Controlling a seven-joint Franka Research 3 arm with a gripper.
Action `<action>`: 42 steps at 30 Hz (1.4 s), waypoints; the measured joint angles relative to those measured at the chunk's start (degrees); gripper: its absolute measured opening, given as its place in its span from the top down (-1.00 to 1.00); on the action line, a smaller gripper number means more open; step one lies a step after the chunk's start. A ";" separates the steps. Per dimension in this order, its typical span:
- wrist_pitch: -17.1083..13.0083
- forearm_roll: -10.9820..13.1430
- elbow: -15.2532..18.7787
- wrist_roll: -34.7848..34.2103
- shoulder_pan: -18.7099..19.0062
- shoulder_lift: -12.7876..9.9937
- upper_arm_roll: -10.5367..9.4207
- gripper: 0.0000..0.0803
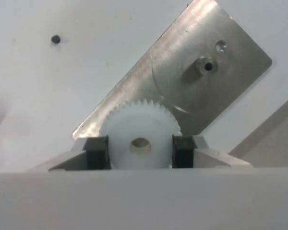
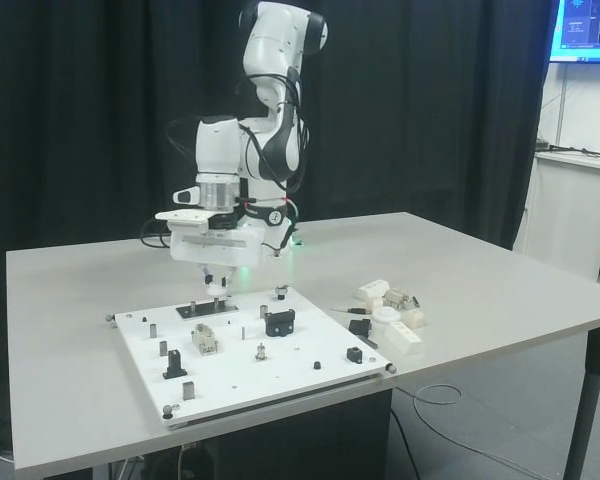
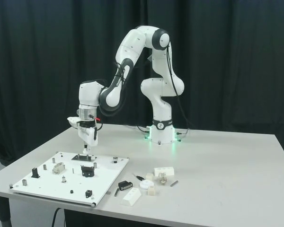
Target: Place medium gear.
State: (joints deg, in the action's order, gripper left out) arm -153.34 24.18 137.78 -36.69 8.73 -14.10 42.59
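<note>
Wrist view: medium gear [image 1: 140,143], white and toothed, clamped between two black fingertips [image 1: 98,152], one on each flank, bore facing the camera. Gripper [image 1: 140,152] closed on it, hanging above a metal plate [image 1: 182,81] carrying one short peg [image 1: 200,67]. One white board [image 2: 240,355] on one grey table [image 2: 480,260], black curtain [image 3: 38,56] behind, loose white parts [image 3: 149,185] beside the board.

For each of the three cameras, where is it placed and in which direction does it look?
Wrist view: on the wrist, looking down past the gripper holding the white gear above a metal plate.
First room view: off one table side, showing arm and white board.
Second room view: off another side, showing the whole arm and base.
Both room views share the board.
</note>
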 joint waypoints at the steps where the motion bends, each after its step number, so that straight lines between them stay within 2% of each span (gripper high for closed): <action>1: 0.12 -0.01 0.01 0.15 0.00 0.16 0.08 0.31; 42: 0.57 -0.14 -0.05 3.33 0.27 0.59 0.54 0.31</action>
State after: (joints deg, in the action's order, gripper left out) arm -152.77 24.04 137.74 -33.36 9.01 -13.52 43.13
